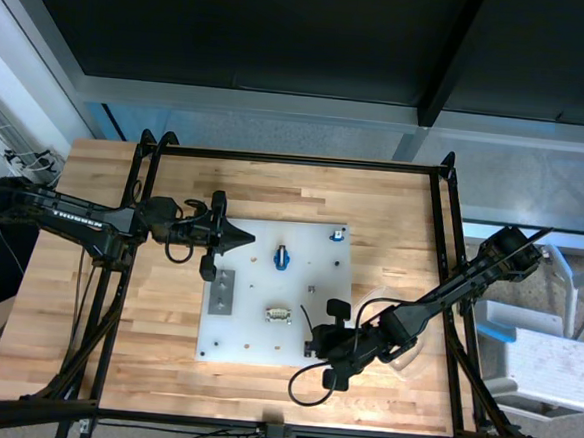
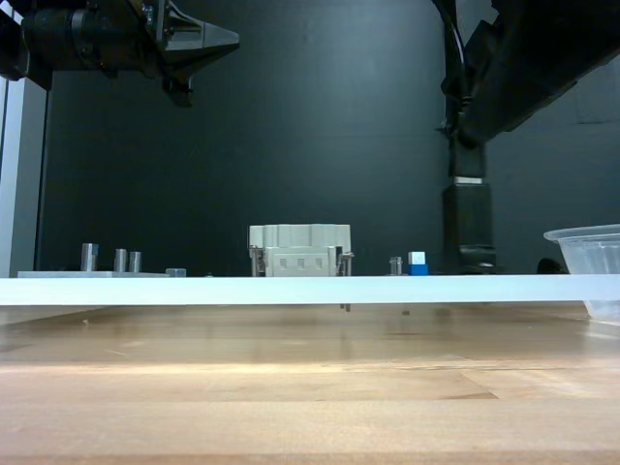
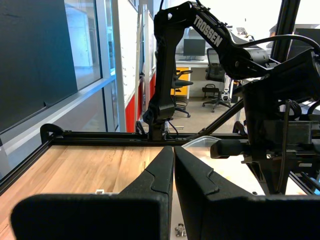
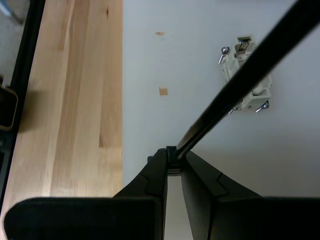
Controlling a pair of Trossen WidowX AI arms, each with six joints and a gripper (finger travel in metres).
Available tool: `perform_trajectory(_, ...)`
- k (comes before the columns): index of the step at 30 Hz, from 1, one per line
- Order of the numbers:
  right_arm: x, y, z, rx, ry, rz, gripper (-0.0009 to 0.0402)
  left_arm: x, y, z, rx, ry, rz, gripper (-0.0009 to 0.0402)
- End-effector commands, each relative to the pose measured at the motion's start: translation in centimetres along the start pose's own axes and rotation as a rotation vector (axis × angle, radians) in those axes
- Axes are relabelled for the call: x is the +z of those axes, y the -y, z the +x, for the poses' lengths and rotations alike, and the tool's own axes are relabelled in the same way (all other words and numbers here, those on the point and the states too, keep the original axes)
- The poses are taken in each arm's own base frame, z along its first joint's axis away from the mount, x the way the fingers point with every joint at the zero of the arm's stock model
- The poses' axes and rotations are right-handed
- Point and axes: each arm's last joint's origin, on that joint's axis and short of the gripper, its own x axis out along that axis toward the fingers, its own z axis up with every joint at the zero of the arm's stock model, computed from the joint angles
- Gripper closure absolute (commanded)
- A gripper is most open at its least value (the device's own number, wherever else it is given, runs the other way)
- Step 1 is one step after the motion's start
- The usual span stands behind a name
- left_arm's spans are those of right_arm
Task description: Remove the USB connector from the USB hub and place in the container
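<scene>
Starting at the left, my left end effector [image 1: 239, 237] hangs high above the far left edge of the white board [image 1: 264, 337], its fingers [image 3: 155, 175] pressed together with nothing between them. Just under and nearer on the board sits the metal block [image 1: 223, 294] with its upright pegs. Moving along, there's the blue upright connector [image 1: 282, 257] toward the far side and the grey connector [image 1: 279, 315] near the middle, both standing free. Next comes my right end effector [image 4: 172, 159], reaching in low over the near right part of the board, its fingers squeezed onto the plug end of the USB connector [image 4: 225, 97]. The thin black cable runs up and away from the tips, crossing in front of the grey connector in the right wrist view. From the high view, the same cable shows as a short dark line beside the grey connector. Furthest right, the container [image 2: 586, 254] rests on the counter [image 1: 102, 356] just off the board's right edge, partly under my right arm. The USB connector is not in it.
</scene>
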Motion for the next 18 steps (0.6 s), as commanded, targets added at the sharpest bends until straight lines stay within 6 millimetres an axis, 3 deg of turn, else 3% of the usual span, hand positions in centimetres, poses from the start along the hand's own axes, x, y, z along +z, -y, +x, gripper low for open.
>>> perform_trajectory(1,0.7,-0.2,0.0,-0.006,-0.01,-0.024,0.0393,0.0,0.0,0.0,0.0,0.0,0.0,0.0392)
perform_trajectory(18,2.4,-0.2,0.1,-0.012,-0.07,-0.039,0.0393,0.0,0.0,0.0,0.0,0.0,0.0,0.0392)
